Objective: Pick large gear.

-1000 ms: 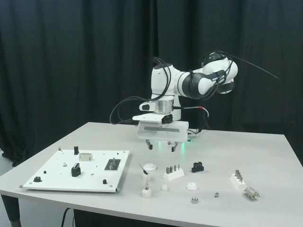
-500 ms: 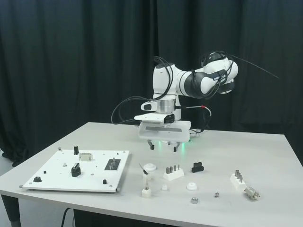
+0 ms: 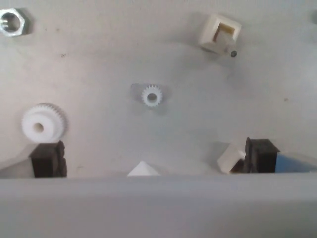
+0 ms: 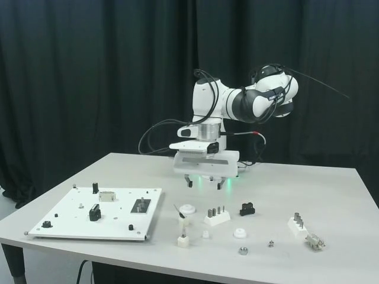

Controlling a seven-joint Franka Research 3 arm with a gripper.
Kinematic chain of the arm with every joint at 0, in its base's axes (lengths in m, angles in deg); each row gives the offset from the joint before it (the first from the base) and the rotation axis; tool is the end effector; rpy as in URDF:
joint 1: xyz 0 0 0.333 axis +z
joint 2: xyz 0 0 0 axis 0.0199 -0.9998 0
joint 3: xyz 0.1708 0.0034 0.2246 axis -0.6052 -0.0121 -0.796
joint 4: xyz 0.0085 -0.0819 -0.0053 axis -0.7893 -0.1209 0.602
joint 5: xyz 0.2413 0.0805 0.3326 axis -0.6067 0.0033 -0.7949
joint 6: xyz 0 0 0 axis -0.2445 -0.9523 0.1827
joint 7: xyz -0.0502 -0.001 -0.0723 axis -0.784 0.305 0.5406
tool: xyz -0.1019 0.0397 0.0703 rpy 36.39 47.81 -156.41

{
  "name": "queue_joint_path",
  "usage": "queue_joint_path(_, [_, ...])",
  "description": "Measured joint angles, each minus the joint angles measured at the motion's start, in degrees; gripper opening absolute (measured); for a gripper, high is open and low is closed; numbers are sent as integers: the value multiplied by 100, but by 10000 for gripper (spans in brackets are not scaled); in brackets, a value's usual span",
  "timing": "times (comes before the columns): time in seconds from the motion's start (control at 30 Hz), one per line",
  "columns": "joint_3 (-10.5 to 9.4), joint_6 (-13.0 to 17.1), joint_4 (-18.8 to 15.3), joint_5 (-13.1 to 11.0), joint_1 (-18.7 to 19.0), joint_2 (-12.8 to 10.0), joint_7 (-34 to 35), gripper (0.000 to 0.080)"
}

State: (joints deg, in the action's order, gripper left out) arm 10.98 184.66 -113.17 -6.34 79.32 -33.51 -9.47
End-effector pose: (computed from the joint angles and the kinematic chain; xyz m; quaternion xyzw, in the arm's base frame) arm 0.5915 0.0304 0.3119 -0.9385 0.3435 -0.0356 0.0018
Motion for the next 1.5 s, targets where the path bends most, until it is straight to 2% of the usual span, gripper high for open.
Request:
queue_joint_path(0.33, [2, 3, -11, 285, -73, 0, -258, 800])
queue_joint_path(0.53, [5, -11, -118, 321, -99, 0, -453, 800])
queue_joint_path(1.07, [6, -343, -756, 313, -29, 3, -1281, 800])
queue_joint_path(1.37, [-12, -327, -1210, 229, 85, 1, -1580, 800])
queue_joint_path(1.5, [-41, -212, -1408, 172, 126, 0, -1726, 800])
